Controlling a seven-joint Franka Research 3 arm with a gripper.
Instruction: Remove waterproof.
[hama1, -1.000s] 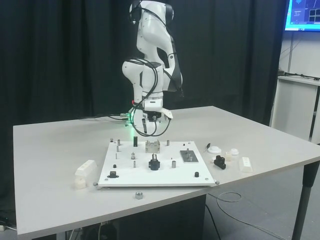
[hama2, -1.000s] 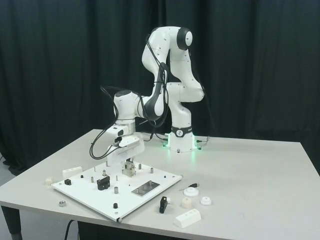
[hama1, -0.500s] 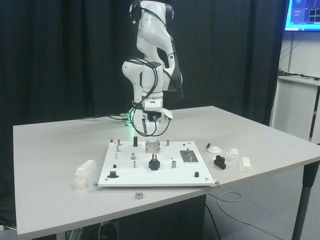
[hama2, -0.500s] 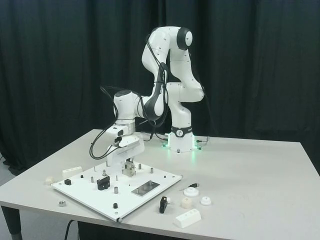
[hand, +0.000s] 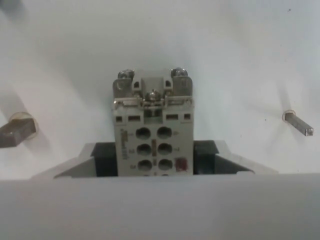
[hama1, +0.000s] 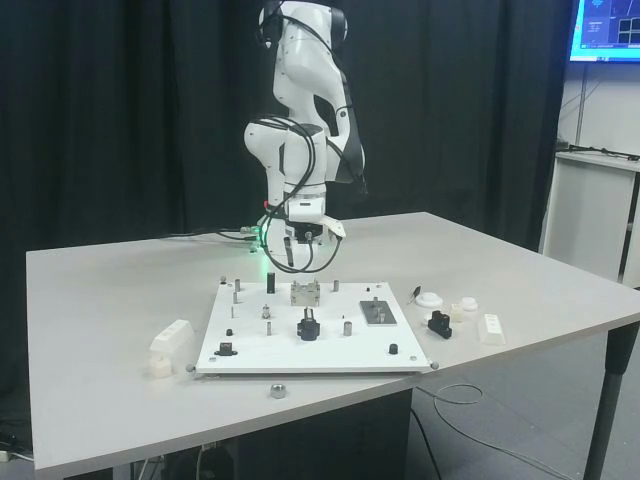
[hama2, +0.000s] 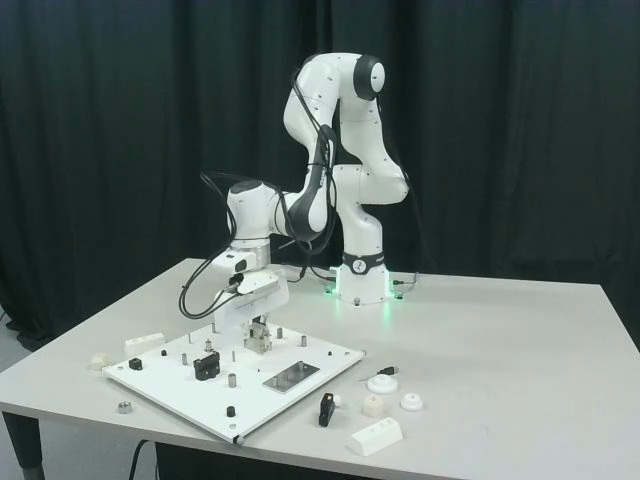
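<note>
The grey table carries a white board near its front edge, and everything else sits around that board. Behind it stands the arm's base with a green light. To one side of the board lie a white block and a small nut – to the other, white caps, a black clip and another white block.

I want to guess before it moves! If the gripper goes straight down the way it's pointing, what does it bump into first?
Most likely the grey connector block on the white board. The gripper hangs right above it, pointing down, with nothing visible between.
</note>
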